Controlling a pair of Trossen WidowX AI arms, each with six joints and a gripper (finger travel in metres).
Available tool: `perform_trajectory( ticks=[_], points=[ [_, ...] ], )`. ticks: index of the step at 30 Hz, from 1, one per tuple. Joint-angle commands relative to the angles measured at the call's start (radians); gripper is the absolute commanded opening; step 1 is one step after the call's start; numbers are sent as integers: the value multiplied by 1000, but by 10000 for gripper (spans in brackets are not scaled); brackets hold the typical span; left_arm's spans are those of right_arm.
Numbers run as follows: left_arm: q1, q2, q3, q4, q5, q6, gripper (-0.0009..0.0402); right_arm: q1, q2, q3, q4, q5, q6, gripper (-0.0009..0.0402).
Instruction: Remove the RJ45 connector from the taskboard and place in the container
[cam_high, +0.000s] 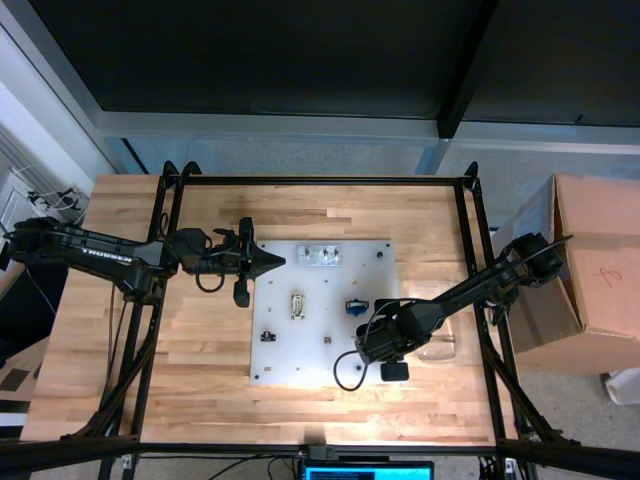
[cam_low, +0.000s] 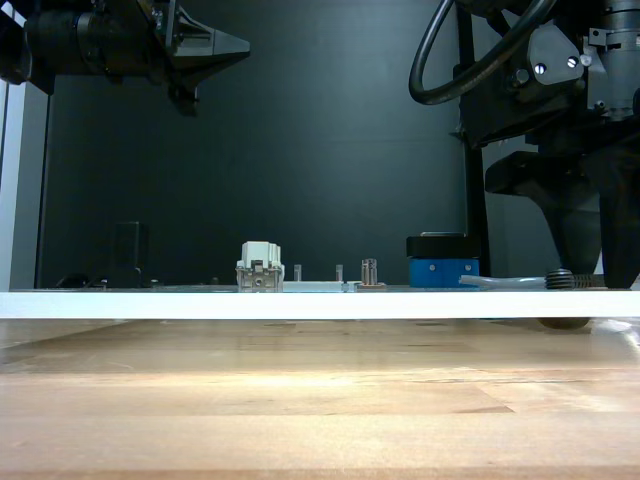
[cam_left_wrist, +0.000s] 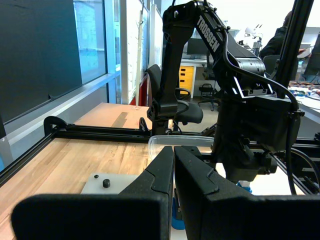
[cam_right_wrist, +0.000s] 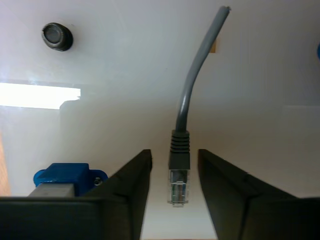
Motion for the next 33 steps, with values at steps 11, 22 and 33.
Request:
perform_trajectory(
  ticks=[11, 22, 33],
  points=[
    [0, 0, 0, 0, 0, 0, 0, -2, -27, -3, 0, -10, 5, 8],
    [0, 0, 0, 0, 0, 0, 0, -2, -154, 6, -44, -10, 24, -1],
    [0, 0, 0, 0, 0, 0, 0, -2, -307, 4, -173, -1, 90, 0]
  ],
)
